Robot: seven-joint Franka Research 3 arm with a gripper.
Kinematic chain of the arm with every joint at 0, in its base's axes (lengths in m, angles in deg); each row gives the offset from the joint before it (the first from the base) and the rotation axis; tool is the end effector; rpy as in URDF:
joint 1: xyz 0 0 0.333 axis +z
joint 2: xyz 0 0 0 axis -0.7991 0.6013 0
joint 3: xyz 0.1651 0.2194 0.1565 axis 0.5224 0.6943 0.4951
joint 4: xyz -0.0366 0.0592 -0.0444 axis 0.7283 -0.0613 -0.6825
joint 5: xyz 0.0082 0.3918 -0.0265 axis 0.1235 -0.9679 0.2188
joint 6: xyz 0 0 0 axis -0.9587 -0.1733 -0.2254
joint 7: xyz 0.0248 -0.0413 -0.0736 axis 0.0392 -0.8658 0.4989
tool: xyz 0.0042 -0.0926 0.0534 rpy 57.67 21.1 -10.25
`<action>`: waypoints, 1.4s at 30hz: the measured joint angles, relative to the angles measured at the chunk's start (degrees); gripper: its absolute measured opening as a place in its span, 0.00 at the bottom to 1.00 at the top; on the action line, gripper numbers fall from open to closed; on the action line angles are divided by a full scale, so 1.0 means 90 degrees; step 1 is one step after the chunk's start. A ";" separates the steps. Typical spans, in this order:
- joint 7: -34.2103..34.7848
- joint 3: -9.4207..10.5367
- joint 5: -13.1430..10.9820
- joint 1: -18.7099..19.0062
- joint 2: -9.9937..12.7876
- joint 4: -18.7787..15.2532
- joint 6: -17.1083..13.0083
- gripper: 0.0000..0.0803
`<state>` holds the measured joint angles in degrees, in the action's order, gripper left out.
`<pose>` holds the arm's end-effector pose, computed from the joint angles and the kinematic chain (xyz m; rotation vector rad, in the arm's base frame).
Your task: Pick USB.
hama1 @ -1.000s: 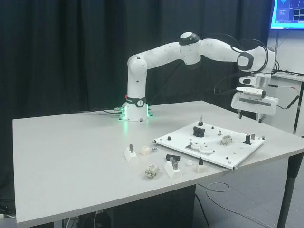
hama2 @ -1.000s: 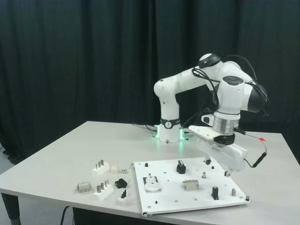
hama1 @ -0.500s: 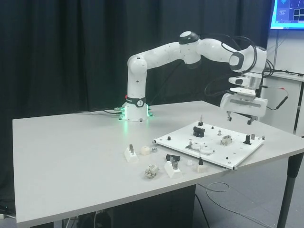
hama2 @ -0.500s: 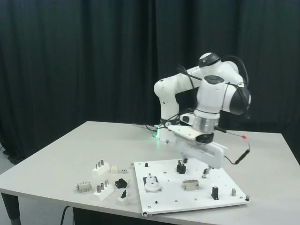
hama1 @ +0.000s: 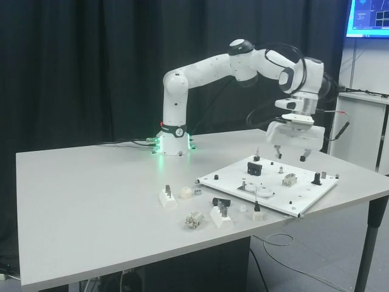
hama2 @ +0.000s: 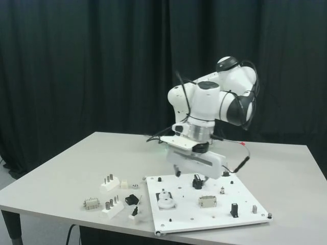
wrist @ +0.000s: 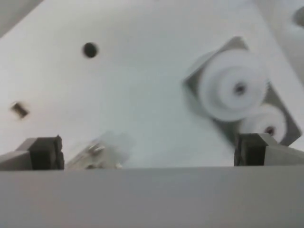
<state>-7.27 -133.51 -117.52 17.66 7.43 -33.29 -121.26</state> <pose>0.6501 0.1555 0.3140 2.6015 -1.5261 0.1605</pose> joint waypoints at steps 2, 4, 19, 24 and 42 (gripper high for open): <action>-0.0185 -0.0038 -0.0088 -0.0001 0.0001 -0.0140 -0.0082 1.00; -0.0368 -0.0068 -0.0172 -0.0006 0.0000 -0.0277 -0.0160 1.00; -0.1372 -0.0127 -0.1005 -0.0191 0.0085 -0.1005 -0.0818 1.00; -0.1740 -0.0127 -0.1246 -0.0318 0.0221 -0.1074 -0.0966 1.00; -0.2608 0.0116 -0.1795 -0.0813 0.0491 -0.1082 -0.1498 1.00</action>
